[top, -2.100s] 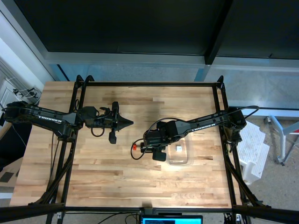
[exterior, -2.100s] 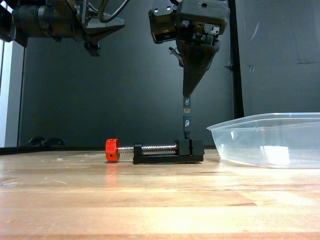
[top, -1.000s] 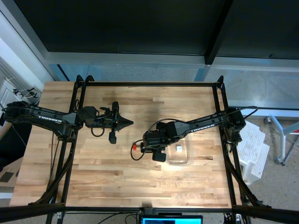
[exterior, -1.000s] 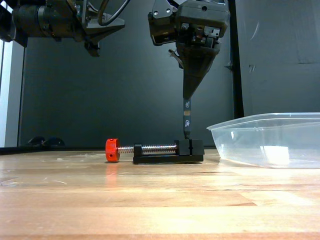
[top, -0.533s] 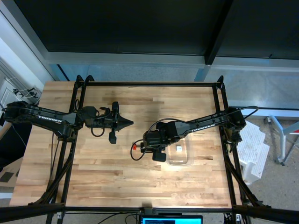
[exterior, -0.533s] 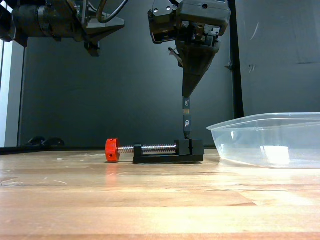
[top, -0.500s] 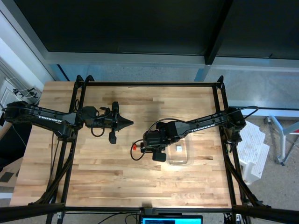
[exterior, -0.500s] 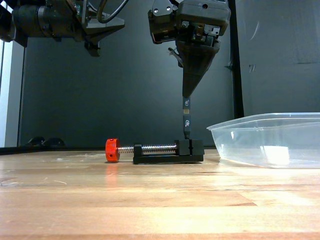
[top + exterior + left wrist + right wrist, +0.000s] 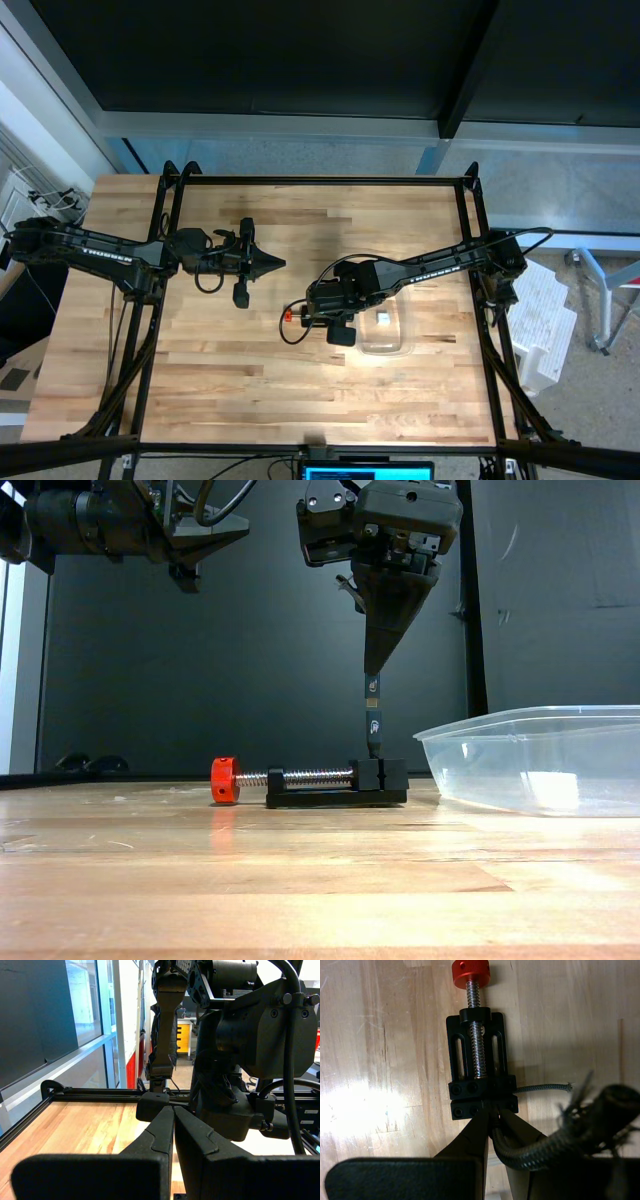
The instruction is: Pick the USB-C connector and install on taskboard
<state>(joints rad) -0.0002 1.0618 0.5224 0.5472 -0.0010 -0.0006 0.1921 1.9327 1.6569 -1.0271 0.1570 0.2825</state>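
Hardly shifted from a second ago. Pinches the USB-C connector (image 9: 373, 720) by its upper end in the closed jaws of the right gripper (image 9: 372, 672), directly above the taskboard (image 9: 335, 780) on the tabletop (image 9: 300, 880), likely for a straight downward push. Hangs it with long axis vertical, tip down, meeting the block's end. Leaves the left gripper (image 9: 272, 264) parked well apart, jaws pressed together on nothing.

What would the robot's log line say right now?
left tool: shut, raised, away from taskboard | right tool: shut on USB-C connector, above taskboard | USB-C connector: upright, lower end at taskboard top
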